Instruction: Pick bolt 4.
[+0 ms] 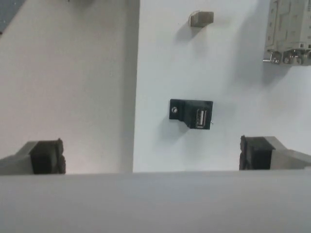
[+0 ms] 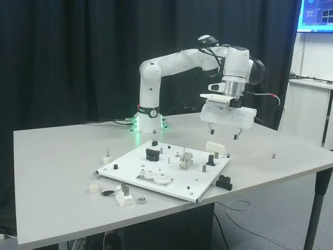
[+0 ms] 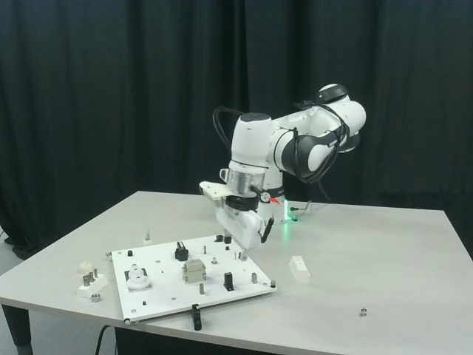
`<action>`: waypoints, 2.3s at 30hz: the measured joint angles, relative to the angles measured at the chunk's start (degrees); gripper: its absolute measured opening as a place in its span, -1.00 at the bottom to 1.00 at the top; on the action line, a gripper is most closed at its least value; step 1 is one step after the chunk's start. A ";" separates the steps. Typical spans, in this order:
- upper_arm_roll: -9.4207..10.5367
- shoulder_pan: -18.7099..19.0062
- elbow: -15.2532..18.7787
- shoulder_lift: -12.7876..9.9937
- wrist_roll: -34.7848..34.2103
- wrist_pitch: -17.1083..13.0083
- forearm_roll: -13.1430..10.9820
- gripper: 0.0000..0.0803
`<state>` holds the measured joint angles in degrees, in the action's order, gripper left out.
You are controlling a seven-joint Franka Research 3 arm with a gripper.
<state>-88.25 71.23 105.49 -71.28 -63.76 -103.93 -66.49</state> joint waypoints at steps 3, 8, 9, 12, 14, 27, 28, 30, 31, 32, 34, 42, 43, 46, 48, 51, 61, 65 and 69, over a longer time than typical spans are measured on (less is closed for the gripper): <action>0.00 -0.43 -0.27 0.00 0.00 -0.15 0.00 0.99; 0.07 -1.72 -0.94 -0.09 0.00 -1.02 0.00 0.99; 0.11 -2.05 -1.08 -0.14 0.00 -1.36 0.00 0.99; 0.30 -3.25 -1.46 -0.33 0.05 -2.60 0.00 0.99; 0.47 -4.10 -1.66 -0.47 0.09 -3.47 0.03 0.99; 2.57 -12.54 -4.03 -1.37 0.56 -10.06 0.04 0.99; 2.74 -13.36 -4.32 -1.39 0.56 -10.52 0.02 0.99; 3.08 -14.94 -4.96 -1.40 0.56 -11.34 -0.10 0.99; 3.25 -15.75 -5.33 -1.42 0.56 -11.68 -0.20 0.99; 3.38 -16.55 -5.71 -1.47 0.56 -11.91 -0.34 0.99; 3.56 -18.24 -6.64 -1.71 0.54 -12.26 -0.66 0.99; 4.74 -25.01 -10.55 -2.70 -1.42 -12.48 -2.04 0.99; 4.99 -25.71 -10.89 -2.73 -1.96 -12.48 -2.18 0.99; 5.85 -27.88 -11.85 -2.83 -3.49 -12.45 -2.66 0.99; 6.43 -29.20 -12.40 -2.89 -4.30 -12.39 -2.93 0.99; 7.19 -31.15 -13.30 -3.18 -5.57 -12.28 -3.31 0.99; 9.93 -38.69 -18.74 -4.52 -7.02 -12.56 -3.70 0.99; 11.51 -42.15 -21.43 -4.74 -7.02 -13.16 -3.57 0.99; 13.28 -45.50 -24.11 -4.76 -6.93 -13.43 -3.07 0.99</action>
<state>-74.98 25.73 81.38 -76.04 -70.68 -117.36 -69.56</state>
